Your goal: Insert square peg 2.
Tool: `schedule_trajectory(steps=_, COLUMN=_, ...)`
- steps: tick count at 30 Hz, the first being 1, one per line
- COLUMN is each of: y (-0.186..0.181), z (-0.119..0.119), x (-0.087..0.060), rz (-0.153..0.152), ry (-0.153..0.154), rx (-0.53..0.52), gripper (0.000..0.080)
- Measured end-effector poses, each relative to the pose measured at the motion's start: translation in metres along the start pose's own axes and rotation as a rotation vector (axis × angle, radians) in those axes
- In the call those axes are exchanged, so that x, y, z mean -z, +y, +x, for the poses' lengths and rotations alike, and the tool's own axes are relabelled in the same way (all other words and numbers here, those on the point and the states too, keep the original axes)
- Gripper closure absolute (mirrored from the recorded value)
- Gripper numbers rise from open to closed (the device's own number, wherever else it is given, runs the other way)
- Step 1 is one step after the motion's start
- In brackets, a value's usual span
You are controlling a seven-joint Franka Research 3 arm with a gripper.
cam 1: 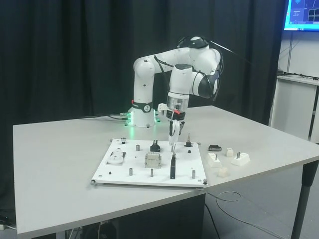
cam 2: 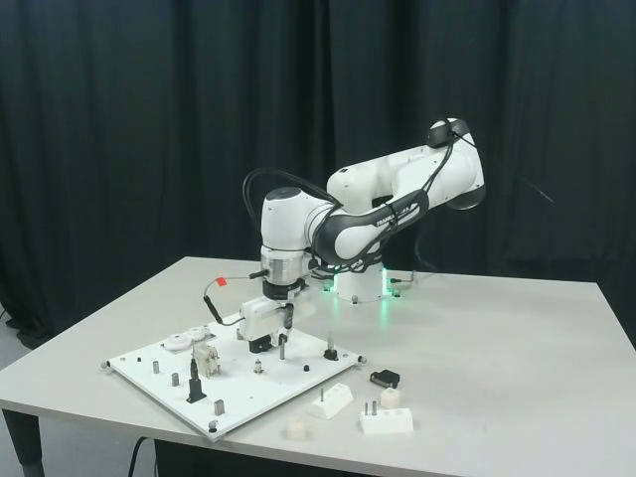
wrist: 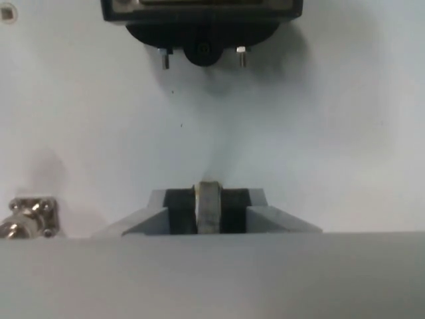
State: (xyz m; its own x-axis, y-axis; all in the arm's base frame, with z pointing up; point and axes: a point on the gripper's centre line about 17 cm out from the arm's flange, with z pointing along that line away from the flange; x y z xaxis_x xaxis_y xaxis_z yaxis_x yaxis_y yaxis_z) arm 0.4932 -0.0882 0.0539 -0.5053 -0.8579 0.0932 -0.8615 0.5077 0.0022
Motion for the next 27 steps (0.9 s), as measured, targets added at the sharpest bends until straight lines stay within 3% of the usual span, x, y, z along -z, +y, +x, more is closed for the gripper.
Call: schedule_trajectory(steps=27, y=0.0009, z=0.0008, x=-0.0048, rz=-0.001, ry=0.004, rx=0.0, gripper=0.0727)
